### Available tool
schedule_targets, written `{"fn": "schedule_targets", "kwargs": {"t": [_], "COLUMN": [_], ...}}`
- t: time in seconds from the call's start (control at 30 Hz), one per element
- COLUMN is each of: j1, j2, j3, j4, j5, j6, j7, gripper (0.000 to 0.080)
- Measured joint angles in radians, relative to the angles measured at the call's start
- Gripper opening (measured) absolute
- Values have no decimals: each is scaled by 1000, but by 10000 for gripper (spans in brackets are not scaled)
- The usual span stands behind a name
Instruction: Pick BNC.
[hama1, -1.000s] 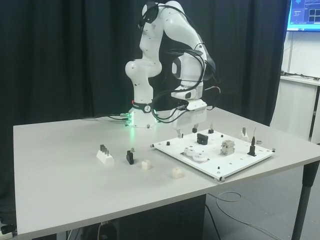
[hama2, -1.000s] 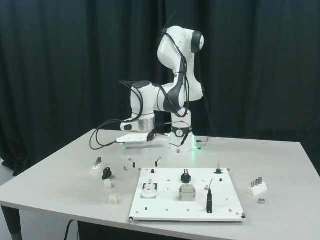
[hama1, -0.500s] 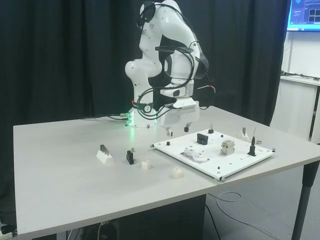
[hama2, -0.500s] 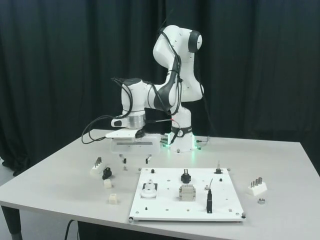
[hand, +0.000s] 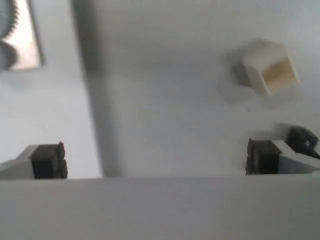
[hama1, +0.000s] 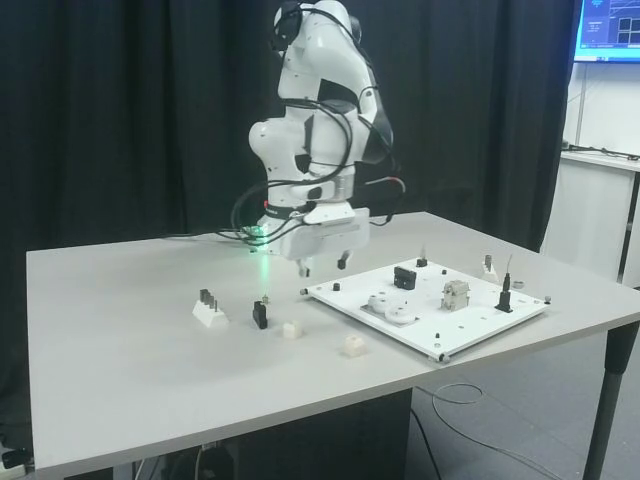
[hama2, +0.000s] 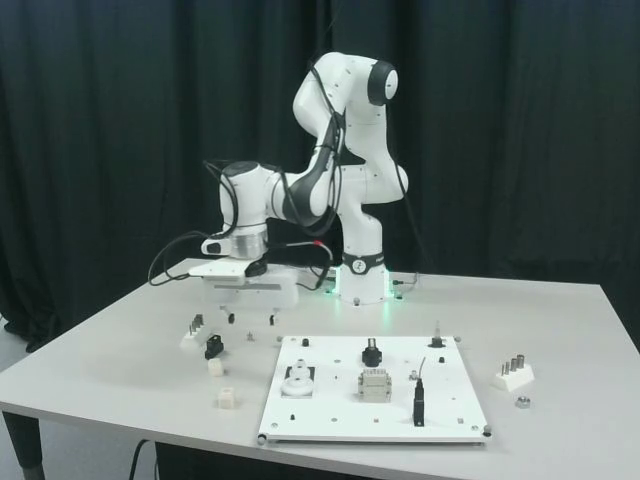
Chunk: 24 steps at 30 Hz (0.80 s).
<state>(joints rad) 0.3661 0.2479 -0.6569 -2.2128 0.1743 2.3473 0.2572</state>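
The BNC (hama1: 260, 315) is a small black connector standing on the grey table, beside a white block with pins (hama1: 209, 308). It also shows in the second room view as the BNC (hama2: 212, 347) and at the rim of the wrist view as the BNC (hand: 302, 137). My gripper (hama1: 322, 265) hovers above the table between the BNC and the white board's near corner. It is open and holds nothing. Seen from the other side, the gripper (hama2: 251, 319) hangs just beyond and beside the connector. The wrist view shows the gripper (hand: 155, 159) with its black fingertips (hand: 262, 157) wide apart.
A white board (hama2: 330, 400) carries a gear, a black socket, a grey module and a black plug. Two white cubes (hama1: 291, 329) (hama1: 353, 345) lie near the BNC; one white cube (hand: 270, 67) shows under the wrist. A pin holder (hama2: 513, 373) and a nut (hama2: 521, 402) sit beyond the board.
The arm has swung away from the board's far corner toward the loose parts, bringing the gripper closer to the BNC. The fingers stayed open and nothing on the table moved.
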Motion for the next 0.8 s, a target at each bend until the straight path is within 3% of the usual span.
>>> {"fn": "schedule_targets", "kwargs": {"t": [0.5,0.8], "j1": [-65,-89], "j2": [-36,-56], "j3": [-78,-93], "j4": [-74,-124], "j5": [1,36], "j6": [6,35], "j7": [-56,-72], "gripper": [800,800]}}
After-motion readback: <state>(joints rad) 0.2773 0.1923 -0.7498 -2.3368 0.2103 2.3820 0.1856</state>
